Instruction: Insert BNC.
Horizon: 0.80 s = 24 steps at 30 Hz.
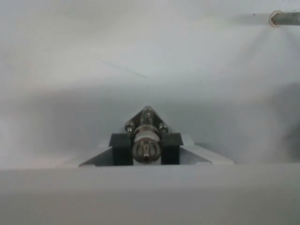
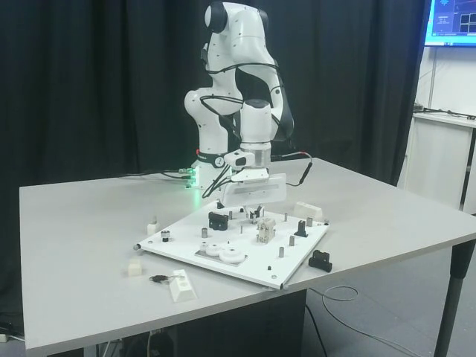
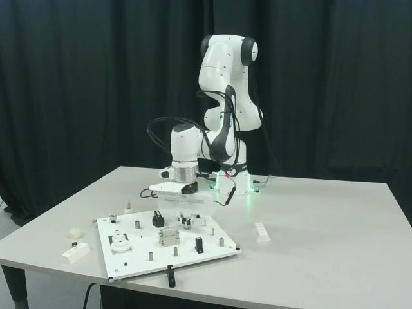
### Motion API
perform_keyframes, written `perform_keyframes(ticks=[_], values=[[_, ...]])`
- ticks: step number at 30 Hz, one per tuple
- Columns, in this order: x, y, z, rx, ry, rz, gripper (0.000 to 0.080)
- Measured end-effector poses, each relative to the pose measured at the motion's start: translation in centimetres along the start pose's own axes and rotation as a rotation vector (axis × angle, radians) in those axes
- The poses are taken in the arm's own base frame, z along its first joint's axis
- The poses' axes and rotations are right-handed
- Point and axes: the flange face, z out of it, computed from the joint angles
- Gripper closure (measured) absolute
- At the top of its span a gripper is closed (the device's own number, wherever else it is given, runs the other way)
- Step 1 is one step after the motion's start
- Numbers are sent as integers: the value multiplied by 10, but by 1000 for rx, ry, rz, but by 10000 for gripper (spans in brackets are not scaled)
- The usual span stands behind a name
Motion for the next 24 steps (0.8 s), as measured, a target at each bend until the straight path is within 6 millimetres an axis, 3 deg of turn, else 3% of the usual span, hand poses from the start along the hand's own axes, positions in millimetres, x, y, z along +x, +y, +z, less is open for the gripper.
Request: perform_keyframes(ticks=[24], values=[[0, -1, 1, -2, 3, -128, 679]])
